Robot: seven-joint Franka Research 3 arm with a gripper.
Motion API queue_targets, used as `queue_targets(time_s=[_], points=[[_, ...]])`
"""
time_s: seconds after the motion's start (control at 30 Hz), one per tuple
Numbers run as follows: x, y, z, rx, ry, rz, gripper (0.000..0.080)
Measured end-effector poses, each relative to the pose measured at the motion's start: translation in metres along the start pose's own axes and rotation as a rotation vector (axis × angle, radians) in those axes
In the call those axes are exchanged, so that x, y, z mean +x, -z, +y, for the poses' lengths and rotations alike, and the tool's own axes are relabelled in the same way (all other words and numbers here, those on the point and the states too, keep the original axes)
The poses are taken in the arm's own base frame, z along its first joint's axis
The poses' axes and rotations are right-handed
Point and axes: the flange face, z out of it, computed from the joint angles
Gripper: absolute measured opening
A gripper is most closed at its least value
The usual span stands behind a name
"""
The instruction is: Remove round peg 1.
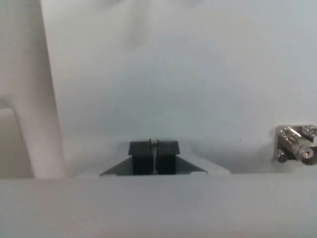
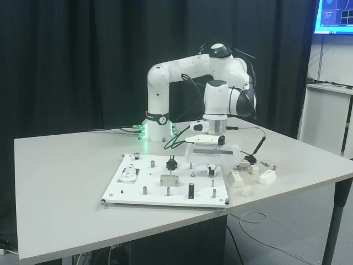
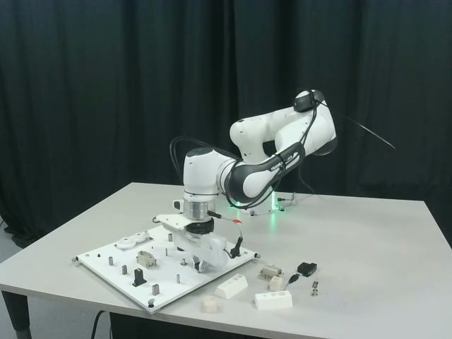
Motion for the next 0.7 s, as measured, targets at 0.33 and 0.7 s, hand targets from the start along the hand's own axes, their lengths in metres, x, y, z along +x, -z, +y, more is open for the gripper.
queue_targets(time_s=[0.33,0.7], points=[[0.002,0.022,-0.001,-0.005,0.004,-0.009,0.0019],[0.003,0.052,-0.001,-0.014,0.012,-0.009,0.0017]])
